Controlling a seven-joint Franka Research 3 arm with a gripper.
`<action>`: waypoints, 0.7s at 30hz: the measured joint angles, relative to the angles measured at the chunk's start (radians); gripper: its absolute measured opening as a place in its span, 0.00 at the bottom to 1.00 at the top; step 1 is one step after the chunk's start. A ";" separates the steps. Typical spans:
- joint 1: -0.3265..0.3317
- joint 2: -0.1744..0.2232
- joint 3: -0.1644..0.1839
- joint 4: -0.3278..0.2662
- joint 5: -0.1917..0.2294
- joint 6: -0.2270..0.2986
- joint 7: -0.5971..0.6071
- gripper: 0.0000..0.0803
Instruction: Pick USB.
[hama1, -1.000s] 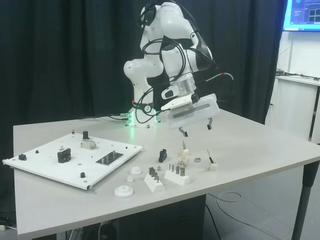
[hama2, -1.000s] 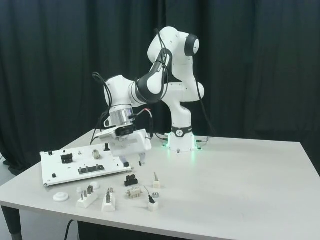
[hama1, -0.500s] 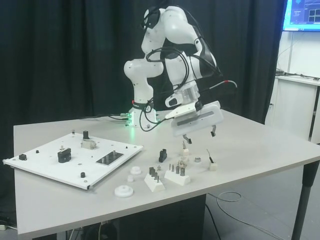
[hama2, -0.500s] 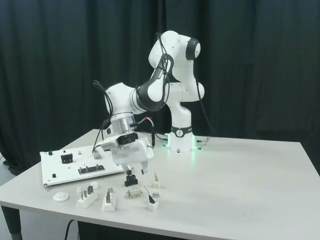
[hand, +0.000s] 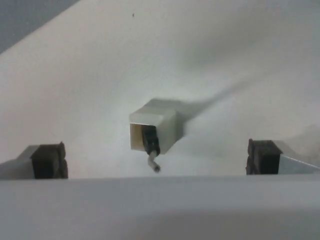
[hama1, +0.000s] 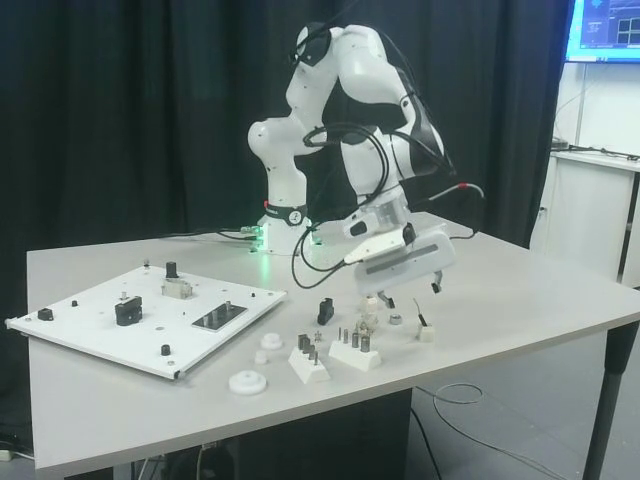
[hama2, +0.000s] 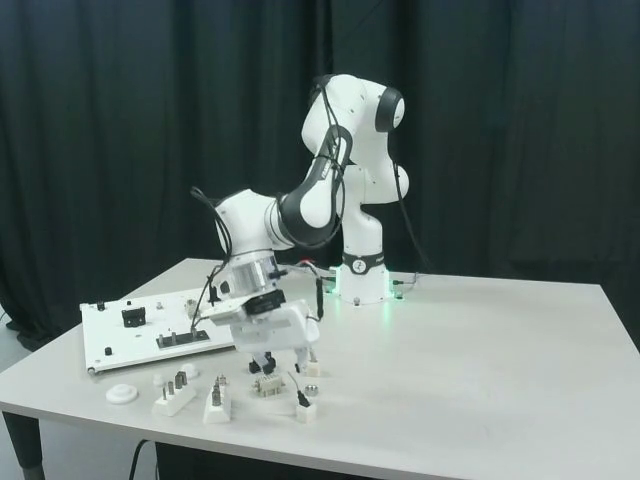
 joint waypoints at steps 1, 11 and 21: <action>0.002 0.006 0.001 0.003 0.003 -0.001 -0.001 1.00; 0.021 0.040 0.004 0.024 0.010 -0.020 -0.004 1.00; 0.027 0.048 0.004 0.027 0.023 -0.020 0.005 1.00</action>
